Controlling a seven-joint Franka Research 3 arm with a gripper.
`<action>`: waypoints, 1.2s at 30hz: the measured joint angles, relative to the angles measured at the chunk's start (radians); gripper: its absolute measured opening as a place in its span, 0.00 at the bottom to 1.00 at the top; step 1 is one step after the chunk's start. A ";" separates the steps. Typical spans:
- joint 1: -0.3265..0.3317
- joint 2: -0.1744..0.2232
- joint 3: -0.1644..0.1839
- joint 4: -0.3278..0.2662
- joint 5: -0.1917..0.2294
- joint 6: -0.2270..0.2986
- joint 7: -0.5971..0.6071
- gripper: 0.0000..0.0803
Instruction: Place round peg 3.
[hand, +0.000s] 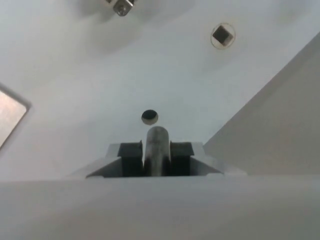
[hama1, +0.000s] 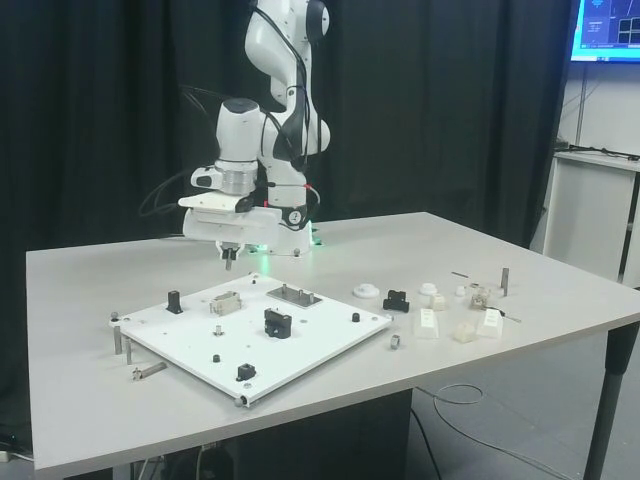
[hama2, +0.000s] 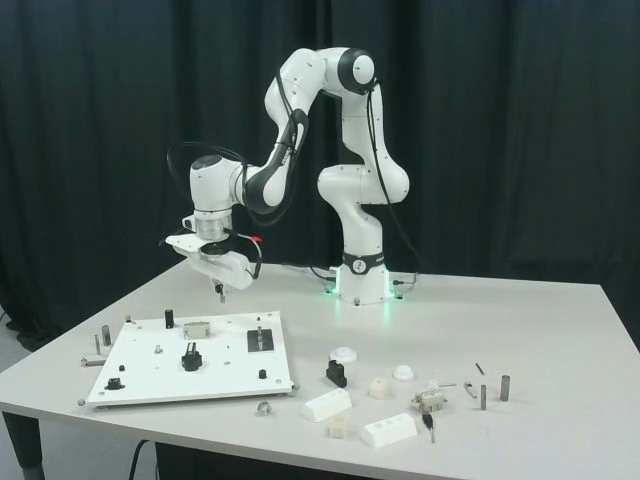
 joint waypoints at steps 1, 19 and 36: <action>0.000 0.000 0.000 0.000 0.000 0.001 0.000 0.14; 0.056 -0.018 0.032 0.000 0.010 0.025 0.000 0.14; 0.160 -0.033 0.110 0.001 0.079 0.050 0.067 0.14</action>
